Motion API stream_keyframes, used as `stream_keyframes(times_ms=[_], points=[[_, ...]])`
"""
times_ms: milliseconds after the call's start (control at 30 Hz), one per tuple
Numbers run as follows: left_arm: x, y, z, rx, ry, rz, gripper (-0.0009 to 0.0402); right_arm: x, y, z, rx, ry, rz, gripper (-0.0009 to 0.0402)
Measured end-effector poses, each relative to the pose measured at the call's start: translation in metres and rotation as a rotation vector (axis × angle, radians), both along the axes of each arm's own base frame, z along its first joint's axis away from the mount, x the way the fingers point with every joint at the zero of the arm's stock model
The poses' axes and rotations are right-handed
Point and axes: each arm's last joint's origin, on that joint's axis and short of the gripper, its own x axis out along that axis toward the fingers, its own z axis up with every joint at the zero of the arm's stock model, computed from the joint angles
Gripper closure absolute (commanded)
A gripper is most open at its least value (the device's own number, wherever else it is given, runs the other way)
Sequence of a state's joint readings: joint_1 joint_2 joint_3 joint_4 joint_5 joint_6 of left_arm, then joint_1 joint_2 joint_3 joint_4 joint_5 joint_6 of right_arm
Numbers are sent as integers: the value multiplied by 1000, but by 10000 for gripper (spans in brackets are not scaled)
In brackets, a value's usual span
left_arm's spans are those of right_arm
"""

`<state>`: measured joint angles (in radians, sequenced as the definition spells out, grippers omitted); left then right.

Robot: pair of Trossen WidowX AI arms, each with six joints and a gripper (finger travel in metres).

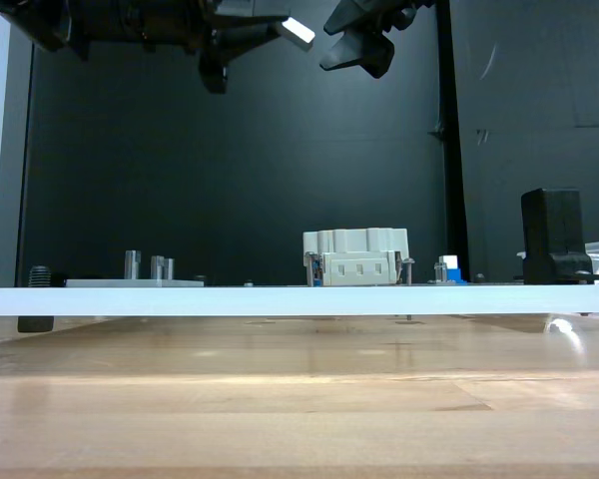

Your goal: Pick the 16mm bar and install on taskboard

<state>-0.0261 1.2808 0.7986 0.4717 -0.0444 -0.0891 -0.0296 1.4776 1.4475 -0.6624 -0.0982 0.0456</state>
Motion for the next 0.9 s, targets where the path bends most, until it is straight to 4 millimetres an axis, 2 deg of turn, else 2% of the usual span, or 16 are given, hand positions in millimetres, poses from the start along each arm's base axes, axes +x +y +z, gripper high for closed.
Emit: stream_keyframes(times_ms=[233, 600, 900], points=[[-11, 2, 15, 9, -56, 49, 340, -6, 0, 0, -18, -108, -19, 156], [-13, 3, 24, 28, -152, 98, 353, -28, -1, -8, -29, -552, -82, 156], [-14, 4, 33, 29, -247, 105, 359, -26, -3, -22, 19, -838, -141, 156]])
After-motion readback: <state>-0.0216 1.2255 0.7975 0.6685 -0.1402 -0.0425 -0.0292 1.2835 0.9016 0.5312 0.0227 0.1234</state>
